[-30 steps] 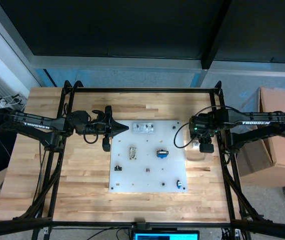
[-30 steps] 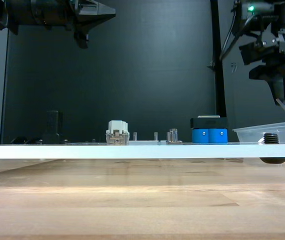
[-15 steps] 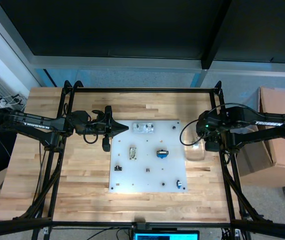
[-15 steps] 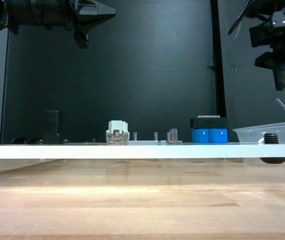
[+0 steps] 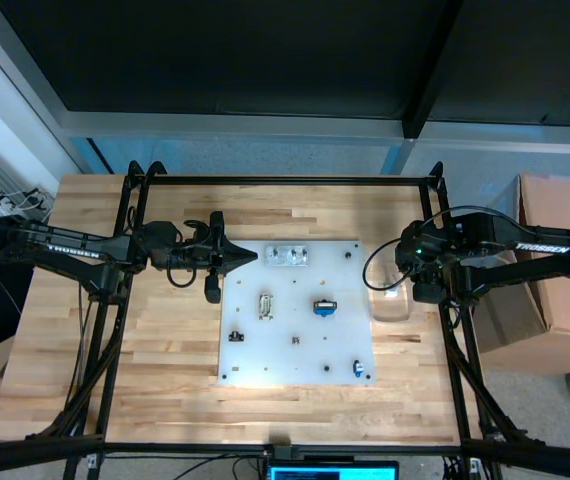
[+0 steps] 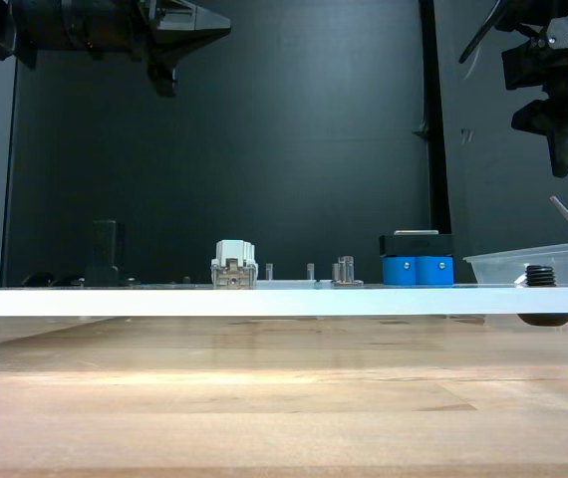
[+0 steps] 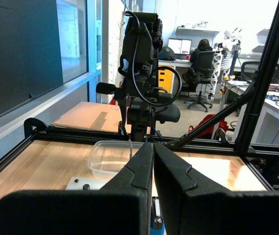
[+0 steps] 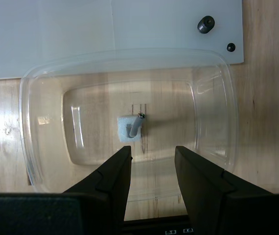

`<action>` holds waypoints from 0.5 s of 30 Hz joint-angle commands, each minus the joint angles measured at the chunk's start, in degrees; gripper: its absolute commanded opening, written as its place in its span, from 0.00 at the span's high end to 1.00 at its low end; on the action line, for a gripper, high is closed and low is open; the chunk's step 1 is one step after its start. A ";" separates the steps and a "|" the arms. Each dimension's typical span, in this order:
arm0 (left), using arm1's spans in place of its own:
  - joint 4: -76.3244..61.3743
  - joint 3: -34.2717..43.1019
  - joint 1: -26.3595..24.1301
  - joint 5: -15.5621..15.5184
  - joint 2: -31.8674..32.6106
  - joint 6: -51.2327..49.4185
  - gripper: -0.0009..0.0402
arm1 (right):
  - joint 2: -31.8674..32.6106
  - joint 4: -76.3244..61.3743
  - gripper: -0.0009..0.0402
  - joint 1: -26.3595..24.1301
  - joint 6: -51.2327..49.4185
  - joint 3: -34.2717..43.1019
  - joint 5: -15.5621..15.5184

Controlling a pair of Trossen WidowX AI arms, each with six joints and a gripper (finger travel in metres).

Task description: Pick the RJ45 connector and install on the taskboard

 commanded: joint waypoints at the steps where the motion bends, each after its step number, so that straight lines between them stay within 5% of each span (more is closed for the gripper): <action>1: 0.02 0.02 0.02 0.02 0.00 0.00 0.98 | 0.04 0.04 0.68 0.00 0.02 0.02 0.00; 12: 0.02 0.02 0.00 0.02 0.00 0.00 0.98 | 2.10 -0.57 0.68 0.09 0.09 -0.13 -0.17; 15: 0.00 0.02 0.02 0.02 0.00 0.02 0.98 | 5.16 -0.70 0.68 0.11 0.63 -0.87 -2.93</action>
